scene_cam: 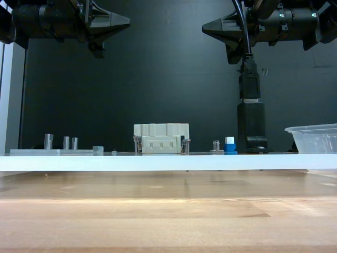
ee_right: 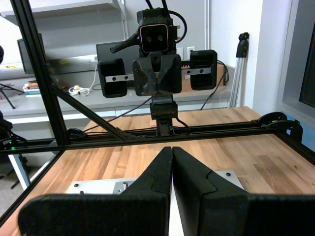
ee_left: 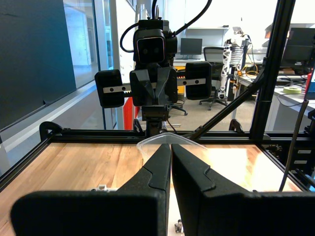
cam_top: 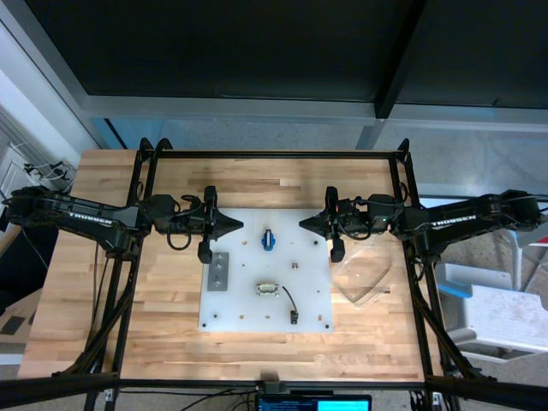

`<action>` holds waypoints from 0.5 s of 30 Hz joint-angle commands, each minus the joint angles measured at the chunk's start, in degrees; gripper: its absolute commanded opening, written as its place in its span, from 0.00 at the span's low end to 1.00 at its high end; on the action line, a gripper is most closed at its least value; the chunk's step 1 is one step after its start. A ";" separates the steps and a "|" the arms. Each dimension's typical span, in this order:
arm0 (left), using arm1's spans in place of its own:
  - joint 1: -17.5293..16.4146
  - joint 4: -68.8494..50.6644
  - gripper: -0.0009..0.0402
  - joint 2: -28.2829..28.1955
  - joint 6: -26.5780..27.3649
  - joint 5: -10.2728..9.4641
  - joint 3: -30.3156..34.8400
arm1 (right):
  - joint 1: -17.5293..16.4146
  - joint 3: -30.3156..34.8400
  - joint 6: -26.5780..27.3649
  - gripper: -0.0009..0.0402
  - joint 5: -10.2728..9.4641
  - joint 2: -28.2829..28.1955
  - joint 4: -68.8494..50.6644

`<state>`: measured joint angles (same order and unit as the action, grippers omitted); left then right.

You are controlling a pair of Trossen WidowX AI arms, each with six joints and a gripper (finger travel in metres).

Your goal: Remove the USB connector from the USB hub and place in the container

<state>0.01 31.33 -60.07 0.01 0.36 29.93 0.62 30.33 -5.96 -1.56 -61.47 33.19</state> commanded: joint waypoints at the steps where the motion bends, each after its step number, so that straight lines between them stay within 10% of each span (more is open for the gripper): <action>1: -0.02 0.02 0.02 -0.02 -0.02 0.00 0.02 | -0.02 0.02 -0.02 0.02 0.00 0.00 0.04; 15: -0.02 0.02 0.02 -0.02 -0.02 0.00 0.02 | -0.02 0.15 -0.48 0.02 -0.02 0.00 -0.11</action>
<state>0.01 31.33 -60.07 -0.01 0.36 29.95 0.60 30.35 -6.09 -1.58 -61.47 33.21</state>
